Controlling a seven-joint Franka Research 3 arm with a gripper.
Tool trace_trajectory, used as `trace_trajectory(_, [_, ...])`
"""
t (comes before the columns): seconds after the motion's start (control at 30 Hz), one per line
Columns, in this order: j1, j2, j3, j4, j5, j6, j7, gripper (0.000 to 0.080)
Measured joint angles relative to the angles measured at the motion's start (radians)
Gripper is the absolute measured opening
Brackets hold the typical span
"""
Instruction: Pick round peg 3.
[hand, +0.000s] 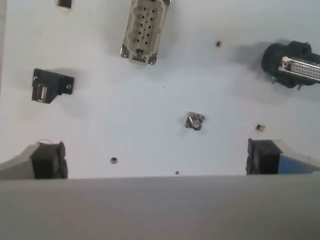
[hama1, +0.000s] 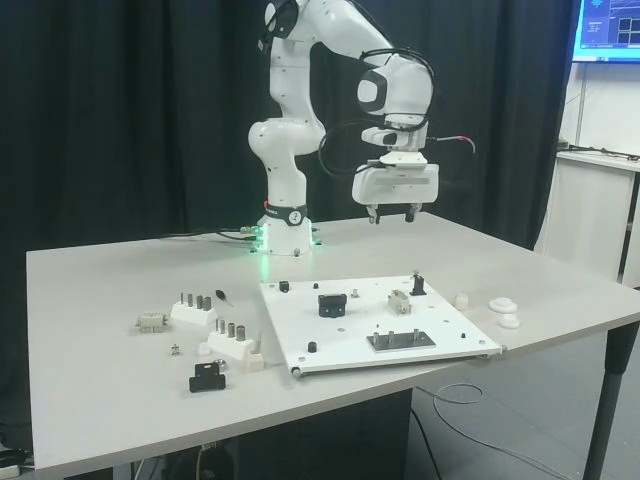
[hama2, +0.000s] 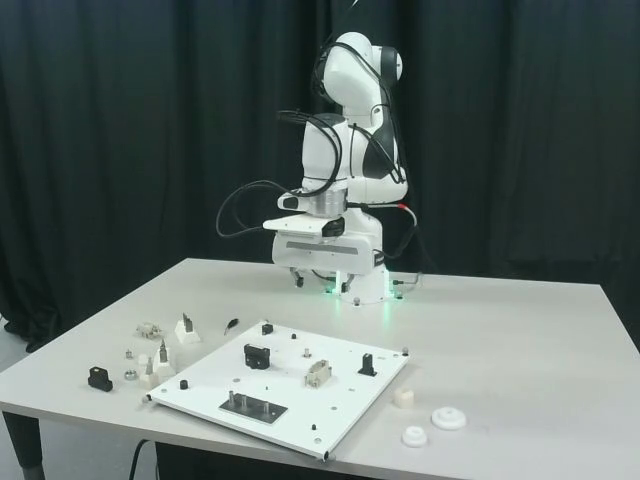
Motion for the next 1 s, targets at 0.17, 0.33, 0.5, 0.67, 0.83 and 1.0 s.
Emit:
trace_trajectory(0.17, [-0.003,0.0,0.0,0.0,0.0,0.002,-0.003,0.08])
trace_trajectory(0.33, [-0.004,0.0,0.0,0.0,0.0,0.005,-0.003,0.08])
trace_trajectory(0.5, [-0.004,0.0,0.0,0.0,0.0,0.01,-0.012,0.08])
trace_trajectory(0.67, [-0.006,0.0,0.0,0.0,0.0,0.021,-0.026,0.08])
trace_trajectory(0.83, [-0.009,0.0,-0.001,0.0,0.0,0.03,-0.038,0.08])
trace_trajectory(1.0, [-0.02,0.001,-0.001,0.0,0.0,0.045,-0.061,0.08])
